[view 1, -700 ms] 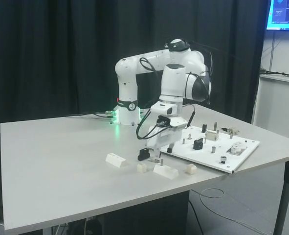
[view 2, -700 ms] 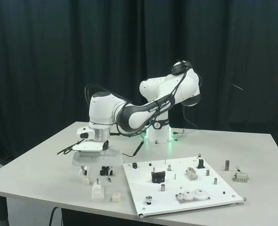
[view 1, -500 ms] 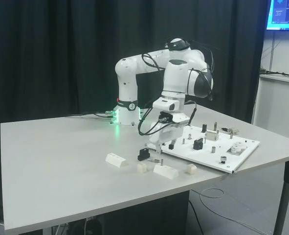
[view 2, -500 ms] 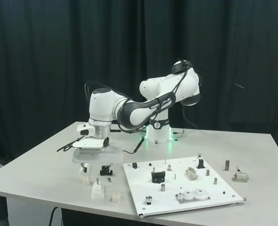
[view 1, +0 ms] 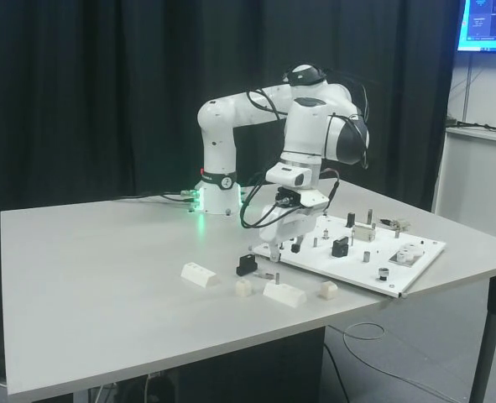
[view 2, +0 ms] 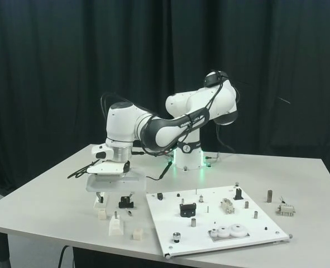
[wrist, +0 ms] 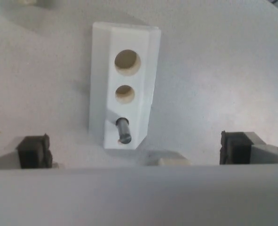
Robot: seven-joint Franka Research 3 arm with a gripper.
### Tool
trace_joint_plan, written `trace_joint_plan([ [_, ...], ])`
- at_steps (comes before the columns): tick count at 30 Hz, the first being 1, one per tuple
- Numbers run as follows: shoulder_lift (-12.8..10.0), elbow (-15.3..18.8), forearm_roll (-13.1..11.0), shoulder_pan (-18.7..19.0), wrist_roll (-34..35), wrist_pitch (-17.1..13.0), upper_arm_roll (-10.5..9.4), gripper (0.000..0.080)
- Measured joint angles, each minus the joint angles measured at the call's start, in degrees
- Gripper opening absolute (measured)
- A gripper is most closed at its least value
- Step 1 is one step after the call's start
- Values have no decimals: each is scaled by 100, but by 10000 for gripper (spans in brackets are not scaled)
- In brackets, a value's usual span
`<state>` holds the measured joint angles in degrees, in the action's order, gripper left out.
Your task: Remove round peg 1.
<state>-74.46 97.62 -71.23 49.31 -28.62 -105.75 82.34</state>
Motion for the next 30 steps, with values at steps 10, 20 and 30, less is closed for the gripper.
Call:
trace_joint_plan([
  [10,0,-9,0,-3,25,0,0,800],
  [20,0,-59,0,-4,86,0,4,800],
  [30,3,-187,8,-9,174,2,92,800],
])
